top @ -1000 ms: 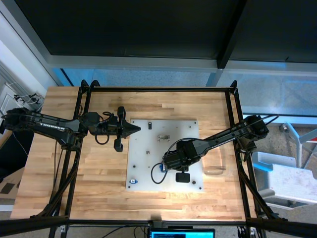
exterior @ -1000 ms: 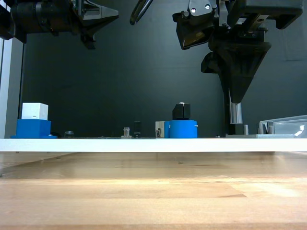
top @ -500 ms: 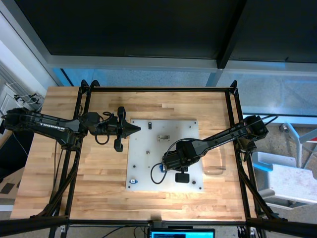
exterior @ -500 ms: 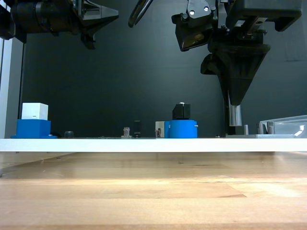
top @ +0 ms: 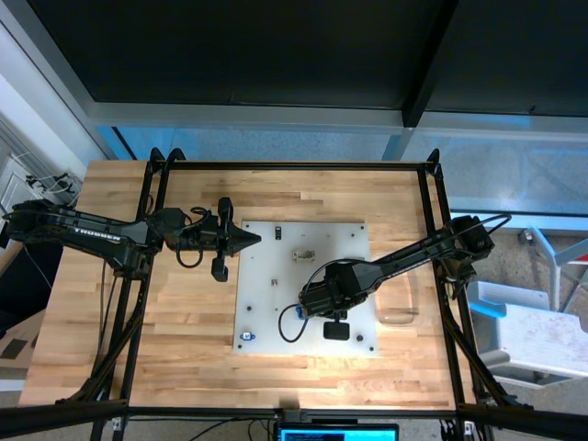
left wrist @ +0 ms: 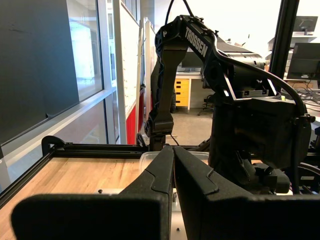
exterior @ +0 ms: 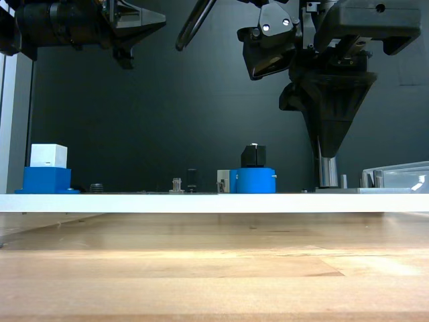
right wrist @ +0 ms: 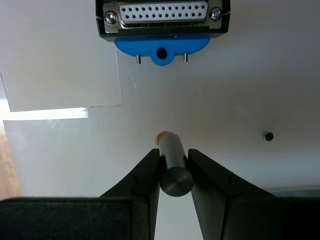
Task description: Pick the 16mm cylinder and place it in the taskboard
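Wooden bench [top: 138, 322] under a black frame, with the white taskboard [top: 266, 312] flat in the middle of it. The right gripper [right wrist: 173, 159] was over the board's near-right area, pointing straight down. Its jaws were clamped on the 16mm cylinder [exterior: 328, 172], gripping the upper part. The peg stood upright, with its lower end down at the board surface. The low view did not show whether the tip had entered a hole or only touched the plate. In the right wrist view the peg's far end sat on bare white board, a little way from the silvery connector [right wrist: 162, 15] on its blue mount. The clear tray [top: 397, 308] lay just beside the board's right edge.

The left gripper [top: 254, 238] was parked high at the board's left edge, jaws together and holding nothing.

Step in hand, as judged: the insertion, with the pick done and the place not finished. The next move probably called for a straight vertical push with the peg kept plumb. The jaws would then part only once the peg stood by itself, followed by a lift straight up so it wasn't dragged out.
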Action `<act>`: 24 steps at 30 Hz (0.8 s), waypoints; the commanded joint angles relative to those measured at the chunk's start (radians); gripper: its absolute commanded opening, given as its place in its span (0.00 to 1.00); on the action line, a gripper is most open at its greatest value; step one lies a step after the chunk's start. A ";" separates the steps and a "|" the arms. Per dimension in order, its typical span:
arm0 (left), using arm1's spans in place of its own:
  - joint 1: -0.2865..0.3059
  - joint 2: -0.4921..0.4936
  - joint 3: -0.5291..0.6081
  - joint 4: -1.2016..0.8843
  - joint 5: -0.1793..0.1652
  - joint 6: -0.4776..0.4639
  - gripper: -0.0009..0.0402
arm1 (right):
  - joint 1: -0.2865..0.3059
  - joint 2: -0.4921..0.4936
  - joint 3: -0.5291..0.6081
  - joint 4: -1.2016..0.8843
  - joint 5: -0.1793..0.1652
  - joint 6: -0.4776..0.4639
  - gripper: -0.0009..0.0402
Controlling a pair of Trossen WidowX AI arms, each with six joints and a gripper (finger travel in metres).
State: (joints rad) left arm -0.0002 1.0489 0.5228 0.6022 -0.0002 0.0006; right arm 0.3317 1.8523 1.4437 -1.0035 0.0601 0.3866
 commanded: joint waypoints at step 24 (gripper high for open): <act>0.000 0.000 0.000 0.000 0.000 0.000 0.02 | 0.009 0.001 -0.010 0.013 0.000 0.002 0.08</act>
State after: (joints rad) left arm -0.0002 1.0489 0.5224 0.6022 0.0002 0.0006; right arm 0.3405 1.8530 1.4342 -0.9909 0.0601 0.3866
